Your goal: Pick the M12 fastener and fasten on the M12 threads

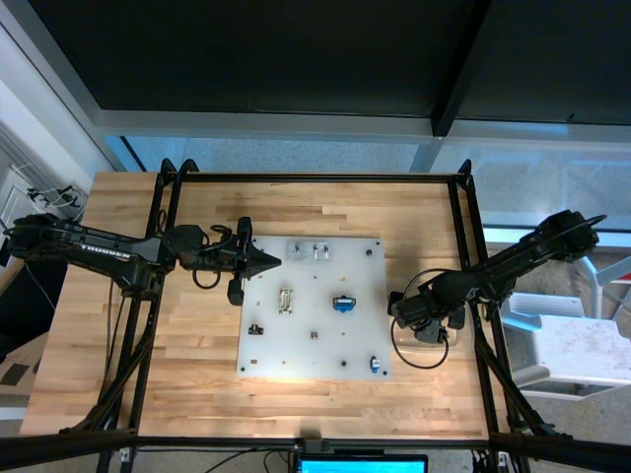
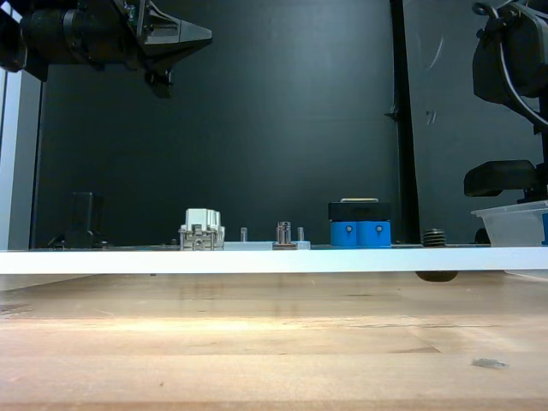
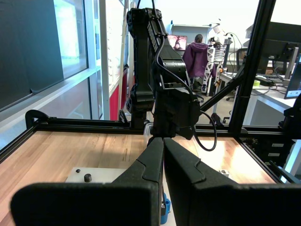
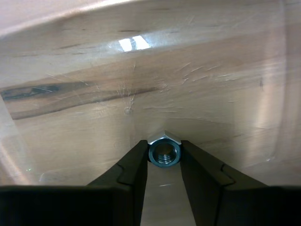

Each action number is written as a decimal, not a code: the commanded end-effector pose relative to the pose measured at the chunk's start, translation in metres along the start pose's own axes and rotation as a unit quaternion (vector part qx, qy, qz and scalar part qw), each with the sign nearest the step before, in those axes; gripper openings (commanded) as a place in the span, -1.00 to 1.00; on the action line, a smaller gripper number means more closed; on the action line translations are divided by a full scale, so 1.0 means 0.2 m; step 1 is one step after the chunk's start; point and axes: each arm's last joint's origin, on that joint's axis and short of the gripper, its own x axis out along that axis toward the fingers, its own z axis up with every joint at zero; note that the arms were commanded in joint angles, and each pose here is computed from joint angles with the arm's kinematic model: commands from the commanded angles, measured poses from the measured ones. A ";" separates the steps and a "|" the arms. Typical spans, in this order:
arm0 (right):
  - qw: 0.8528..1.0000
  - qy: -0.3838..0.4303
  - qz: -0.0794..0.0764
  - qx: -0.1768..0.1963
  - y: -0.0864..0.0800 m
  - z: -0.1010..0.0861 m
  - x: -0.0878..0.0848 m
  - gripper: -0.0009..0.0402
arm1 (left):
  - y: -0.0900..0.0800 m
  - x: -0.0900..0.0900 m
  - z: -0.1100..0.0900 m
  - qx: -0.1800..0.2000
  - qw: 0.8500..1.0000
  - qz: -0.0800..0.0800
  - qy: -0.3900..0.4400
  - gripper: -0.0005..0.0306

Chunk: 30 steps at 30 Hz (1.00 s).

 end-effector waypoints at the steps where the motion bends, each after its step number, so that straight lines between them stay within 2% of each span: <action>1: 1.000 0.000 0.001 0.000 0.00 0.00 0.00 -0.67 | 0.00 0.00 0.00 0.000 1.000 0.000 0.000 -0.96; 7: 1.000 0.000 0.000 0.000 0.00 0.00 0.00 -0.82 | 0.00 0.00 0.00 0.000 1.000 0.000 0.000 -0.97; 11: 1.000 -0.002 -0.003 0.001 -0.02 0.01 -0.05 -0.87 | 0.00 0.00 0.00 0.000 1.000 0.000 0.000 -0.97; 20: 1.000 -0.006 -0.008 0.000 -0.08 0.04 -0.28 -0.88 | 0.00 0.00 0.00 0.000 1.000 0.000 0.000 -0.96; 25: 1.000 -0.014 -0.021 -0.010 -0.15 0.08 -0.42 -0.88 | 0.00 0.00 0.00 0.000 1.000 0.000 0.000 -0.96; 30: 1.000 -0.013 -0.018 -0.016 -0.23 0.14 -0.49 -0.88 | 0.00 0.00 0.00 0.000 1.000 0.000 0.000 -0.97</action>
